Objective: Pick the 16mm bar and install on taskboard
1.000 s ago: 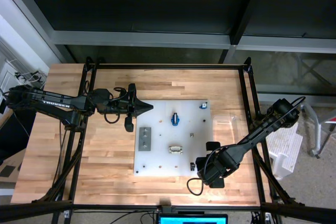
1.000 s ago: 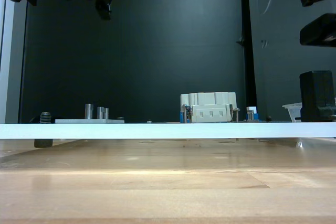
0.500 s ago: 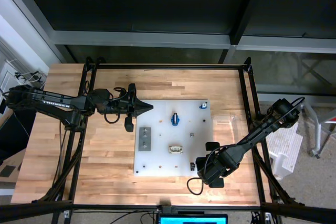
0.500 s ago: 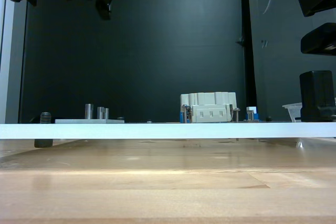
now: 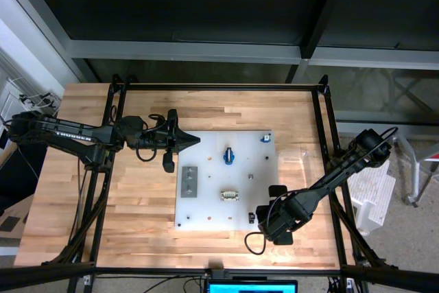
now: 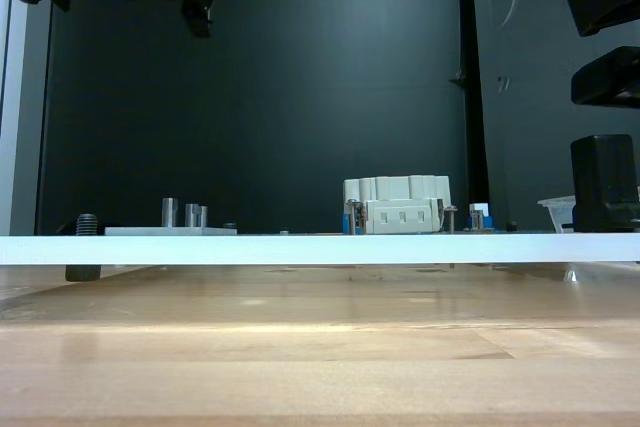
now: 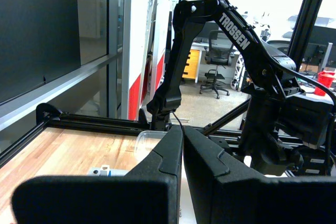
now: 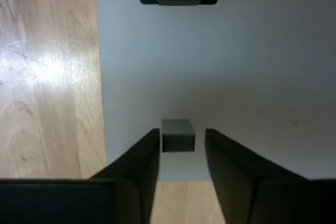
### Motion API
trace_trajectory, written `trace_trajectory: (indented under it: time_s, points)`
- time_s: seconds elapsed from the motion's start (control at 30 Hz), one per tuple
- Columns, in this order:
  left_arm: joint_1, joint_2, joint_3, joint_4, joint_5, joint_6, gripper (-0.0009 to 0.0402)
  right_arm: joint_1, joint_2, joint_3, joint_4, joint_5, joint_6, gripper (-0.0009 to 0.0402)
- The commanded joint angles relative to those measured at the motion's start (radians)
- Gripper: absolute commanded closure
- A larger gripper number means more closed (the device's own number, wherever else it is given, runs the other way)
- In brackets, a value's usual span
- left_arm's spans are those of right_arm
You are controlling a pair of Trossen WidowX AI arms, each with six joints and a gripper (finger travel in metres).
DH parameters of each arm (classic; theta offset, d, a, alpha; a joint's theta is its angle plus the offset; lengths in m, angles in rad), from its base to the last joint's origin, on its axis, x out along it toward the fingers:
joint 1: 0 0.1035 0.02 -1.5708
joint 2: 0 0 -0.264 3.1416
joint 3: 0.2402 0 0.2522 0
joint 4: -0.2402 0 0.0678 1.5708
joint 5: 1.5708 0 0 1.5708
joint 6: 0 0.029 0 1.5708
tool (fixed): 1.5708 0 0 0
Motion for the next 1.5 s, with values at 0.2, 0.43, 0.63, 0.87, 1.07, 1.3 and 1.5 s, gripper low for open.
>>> trace_trajectory:
  time_s: [0.2, 0.43, 0.63, 0.87, 1.07, 1.3, 1.5]
  points:
    - [0.0, 0.0, 0.0, 0.0, 0.0, 0.0, 0.0393, 0.0, -0.018, 0.008, -0.002, -0.002, -0.003, 0.0183]
    - [0.0, 0.0, 0.0, 0.0, 0.0, 0.0, 0.0393, 0.001, -0.088, 0.008, -0.033, -0.007, -0.02, 0.017]
    - [0.0, 0.0, 0.0, 0.0, 0.0, 0.0, 0.0393, 0.002, -0.129, 0.008, -0.064, -0.007, -0.02, 0.0173]
    - [0.0, 0.0, 0.0, 0.0, 0.0, 0.0, 0.0393, 0.003, -0.13, 0.008, -0.071, -0.008, -0.019, 0.0174]
    - [0.0, 0.0, 0.0, 0.0, 0.0, 0.0, 0.0393, 0.004, -0.13, 0.008, -0.071, -0.007, -0.019, 0.0174]
    - [0.0, 0.0, 0.0, 0.0, 0.0, 0.0, 0.0393, 0.001, -0.136, 0.008, -0.068, -0.004, -0.024, 0.0174]
    - [0.0, 0.0, 0.0, 0.0, 0.0, 0.0, 0.0393, -0.056, -0.189, 0.007, -0.049, 0.013, -0.103, 0.0207]
